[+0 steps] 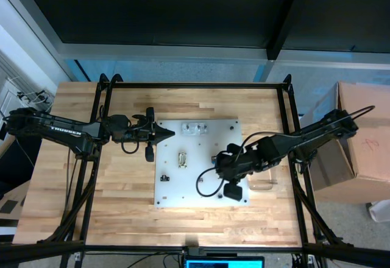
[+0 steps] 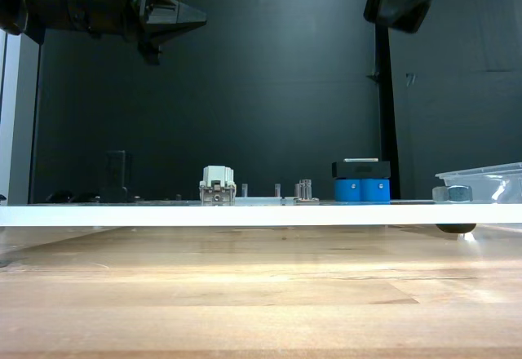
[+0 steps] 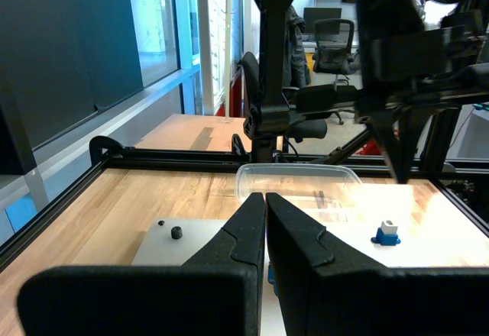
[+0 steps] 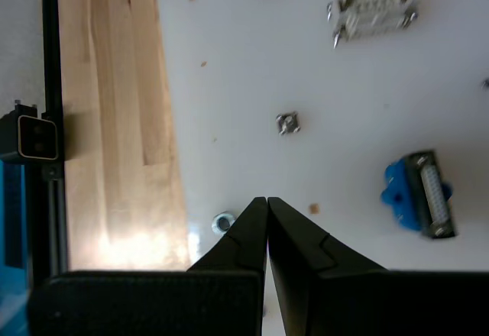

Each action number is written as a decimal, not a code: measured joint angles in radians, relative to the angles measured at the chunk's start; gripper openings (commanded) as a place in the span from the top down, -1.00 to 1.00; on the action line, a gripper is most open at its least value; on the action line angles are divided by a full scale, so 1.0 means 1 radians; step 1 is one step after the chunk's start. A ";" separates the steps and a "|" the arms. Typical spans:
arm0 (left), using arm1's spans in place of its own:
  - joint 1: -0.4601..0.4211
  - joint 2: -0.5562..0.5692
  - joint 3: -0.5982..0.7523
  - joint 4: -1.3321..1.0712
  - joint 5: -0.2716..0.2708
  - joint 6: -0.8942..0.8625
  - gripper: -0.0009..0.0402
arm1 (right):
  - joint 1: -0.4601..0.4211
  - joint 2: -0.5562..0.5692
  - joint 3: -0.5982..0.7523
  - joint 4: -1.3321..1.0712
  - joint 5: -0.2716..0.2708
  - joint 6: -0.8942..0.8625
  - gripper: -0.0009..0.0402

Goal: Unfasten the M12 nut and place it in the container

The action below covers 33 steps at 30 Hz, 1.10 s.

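The small silver nut (image 2: 453, 193) sits low on its stud at the white board's (image 1: 183, 195) near right edge, in front of the clear container (image 2: 489, 181). In the right wrist view the nut (image 4: 223, 221) shows as a ring on the board just beside my right gripper (image 4: 267, 200), which is shut and empty. That gripper (image 1: 220, 165) hangs high over the board's right half and hides the nut in the high view. My left gripper (image 1: 168, 134) is shut and empty, raised over the board's far left edge. From it I see the empty container (image 3: 298, 179).
A blue connector (image 2: 361, 183), a grey-white connector (image 2: 218, 186) and a short silver post (image 2: 305, 189) stand on the board. The black frame rails (image 1: 195, 86) ring the wooden table. A cardboard box (image 1: 359, 140) stands off the table's right side.
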 measured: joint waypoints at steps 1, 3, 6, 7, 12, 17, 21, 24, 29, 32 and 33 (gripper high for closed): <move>0.000 0.000 0.000 0.000 0.000 0.000 0.96 | 0.006 0.019 0.029 -0.027 -0.003 0.029 0.96; 0.000 0.000 0.000 0.000 0.000 0.000 0.96 | 0.018 0.053 0.084 -0.077 -0.019 0.084 0.96; 0.000 0.000 0.000 0.000 0.000 0.000 0.96 | 0.037 0.099 0.159 -0.138 -0.051 0.145 0.96; 0.000 0.000 0.000 0.000 0.000 0.000 0.96 | 0.043 0.112 0.181 -0.156 -0.055 0.160 0.96; 0.000 0.000 0.000 0.000 0.000 0.000 0.96 | 0.067 0.177 0.280 -0.253 -0.062 0.213 0.96; 0.000 0.000 0.000 0.000 0.000 0.000 0.96 | 0.078 0.211 0.323 -0.316 -0.062 0.267 0.96; 0.000 0.000 0.000 0.000 0.000 0.000 0.96 | 0.081 0.214 0.323 -0.348 -0.061 0.402 0.96; 0.000 0.000 0.000 0.000 0.000 0.000 0.96 | 0.082 0.217 0.323 -0.364 -0.060 0.515 0.96; 0.000 0.000 0.000 0.000 0.000 0.000 0.96 | 0.082 0.224 0.319 -0.390 -0.051 0.700 0.90; 0.000 0.000 0.000 0.000 0.000 0.000 0.96 | 0.082 0.236 0.317 -0.400 -0.051 0.785 0.79; 0.000 0.000 0.000 0.000 0.000 0.000 0.96 | 0.082 0.241 0.315 -0.400 -0.050 0.808 0.75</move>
